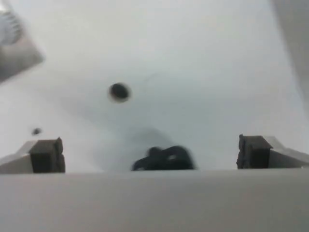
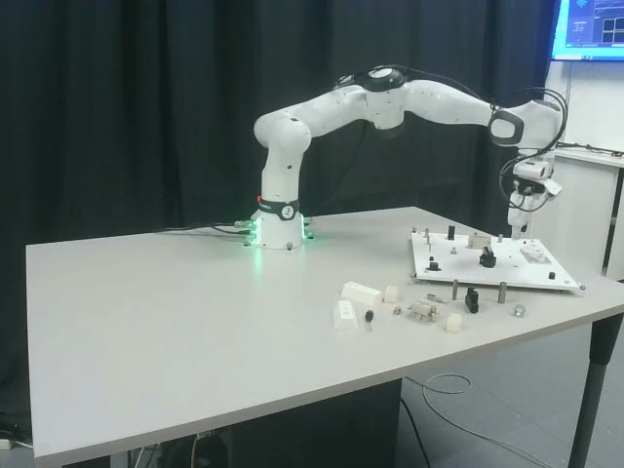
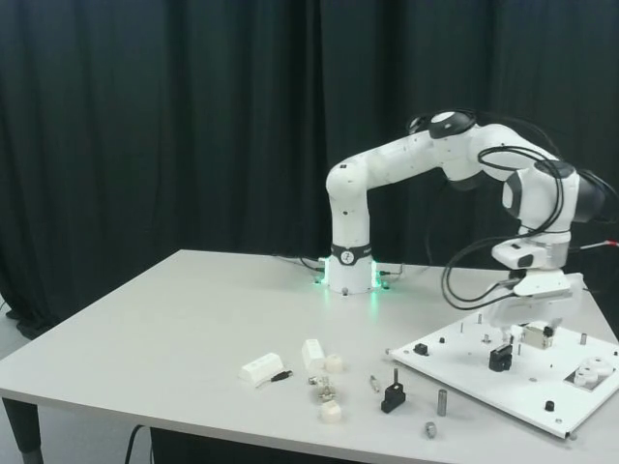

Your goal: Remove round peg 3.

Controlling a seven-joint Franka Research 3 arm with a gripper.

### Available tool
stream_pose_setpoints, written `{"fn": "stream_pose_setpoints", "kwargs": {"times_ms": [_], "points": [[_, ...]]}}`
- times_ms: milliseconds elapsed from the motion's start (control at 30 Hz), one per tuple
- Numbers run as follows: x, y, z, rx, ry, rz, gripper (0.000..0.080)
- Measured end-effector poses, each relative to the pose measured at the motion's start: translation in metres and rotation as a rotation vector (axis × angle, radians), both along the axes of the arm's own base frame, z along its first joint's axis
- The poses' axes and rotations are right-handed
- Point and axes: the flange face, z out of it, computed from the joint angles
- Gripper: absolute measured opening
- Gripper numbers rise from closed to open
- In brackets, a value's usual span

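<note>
**A:** While round peg 3 was the one wanted, I couldn't tell which of the pegs [image 2: 452, 234] on the white board [image 2: 531, 280] it was. Several short ones stood upright there, all seated on the board, and none was in the fingers.

**B:** Agreed. From the wrist there was a round black spot [image 1: 119, 92] on the board's surface, clear of both fingertips. Whether it was a peg seen end-on or a hole, I couldn't say.

**A:** And the gripper [image 1: 149, 153]?

**B:** Wide open, fingers spread far apart with nothing between them. It hung above the board, pointing down, and a black block [image 1: 164, 158] sat below it, between the two fingers as the wrist saw it.

**A:** The room views had that block [image 3: 500, 359] resting on the board, just beside the gripper [image 3: 522, 324] and under it, not touching.

**B:** The white arm [image 2: 429, 102] stretched well out from its base [image 2: 278, 226], which glowed green at the foot.

**A:** Further out, on the grey table [image 2: 175, 312] near the board's edge, lay loose parts: two white blocks [image 2: 353, 302] close together, a small black part [image 2: 472, 299], and a few little pieces among them.
</note>
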Motion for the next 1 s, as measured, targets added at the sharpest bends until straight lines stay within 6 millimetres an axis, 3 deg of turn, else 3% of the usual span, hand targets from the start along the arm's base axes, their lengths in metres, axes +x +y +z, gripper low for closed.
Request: {"fn": "stream_pose_setpoints", "kwargs": {"times_ms": [600, 1000], "points": [[-0.095, 0.086, -0.016, -0.026, 0.048, 0.002, 0.0800], [-0.160, 0.132, -0.034, -0.037, 0.052, -0.005, 0.0800]]}}
